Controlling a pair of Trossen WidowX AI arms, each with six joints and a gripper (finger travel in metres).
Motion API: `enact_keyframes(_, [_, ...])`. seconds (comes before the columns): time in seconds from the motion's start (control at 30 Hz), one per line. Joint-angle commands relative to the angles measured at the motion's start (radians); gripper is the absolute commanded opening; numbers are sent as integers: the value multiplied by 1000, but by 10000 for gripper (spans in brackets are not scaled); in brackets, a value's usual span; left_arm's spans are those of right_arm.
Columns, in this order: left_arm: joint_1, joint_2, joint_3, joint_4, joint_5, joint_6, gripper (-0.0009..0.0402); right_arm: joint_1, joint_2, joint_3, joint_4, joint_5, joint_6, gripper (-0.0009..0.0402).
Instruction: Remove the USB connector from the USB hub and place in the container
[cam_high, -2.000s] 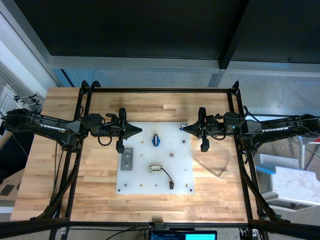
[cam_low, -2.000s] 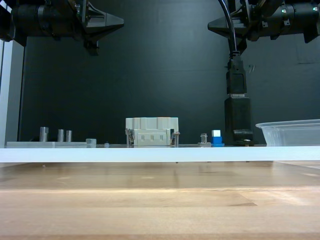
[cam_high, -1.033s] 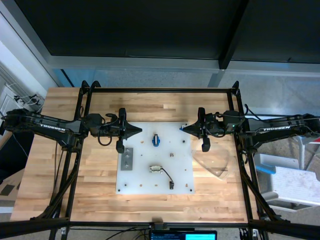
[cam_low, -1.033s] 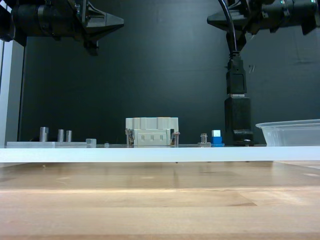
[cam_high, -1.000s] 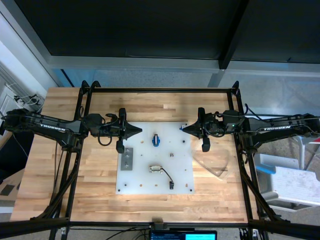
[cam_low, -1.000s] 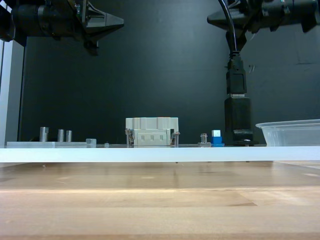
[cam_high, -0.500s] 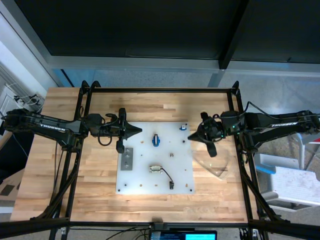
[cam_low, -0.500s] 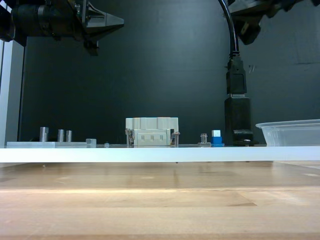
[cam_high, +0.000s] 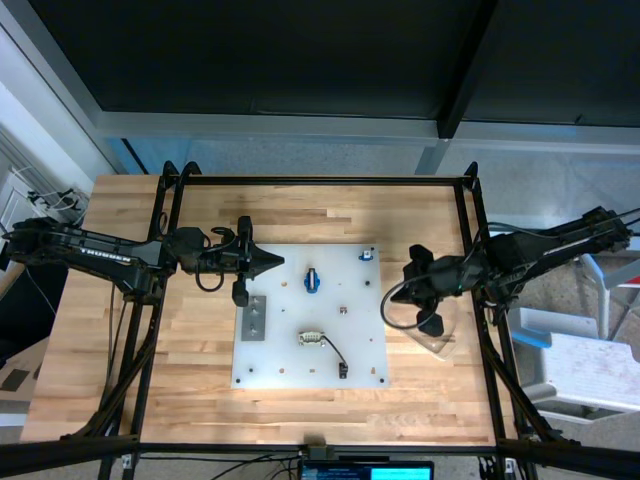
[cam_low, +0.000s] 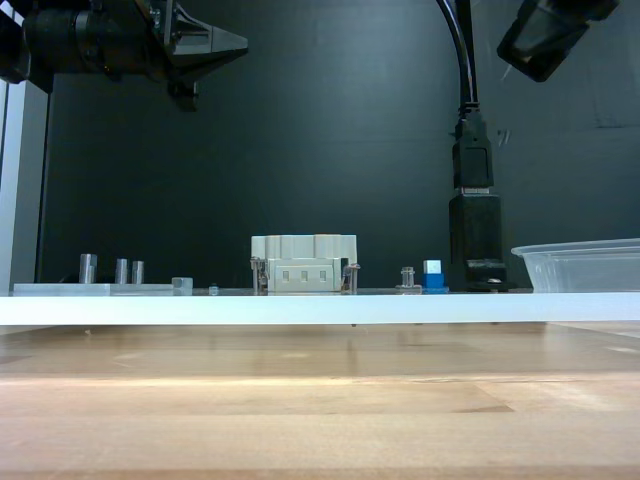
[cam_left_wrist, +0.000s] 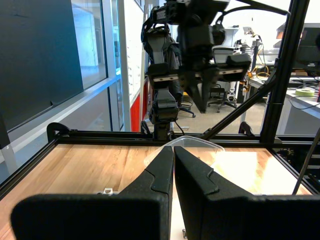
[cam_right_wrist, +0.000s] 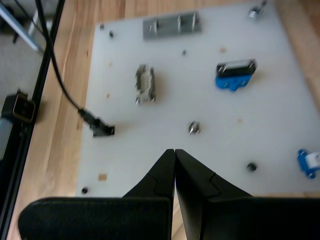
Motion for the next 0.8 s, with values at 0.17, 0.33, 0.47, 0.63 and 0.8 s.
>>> enact_keyframes(0.17, [0,0,0,0,0,0,1,79,105,83,-64,43,83,0])
enact_keyframes(0.33, [0,0,0,0,0,0,1,112,182,145,-114,69,130,0])
enact_keyframes(0.47, [0,0,0,0,0,0,1,146,243,199,-132,81,149,0])
enact_keyframes(0.63, [0,0,0,0,0,0,1,180,313,256,-146,111,178,10])
enact_keyframes(0.8, [0,0,0,0,0,0,1,209,364,289,-146,124,225,61])
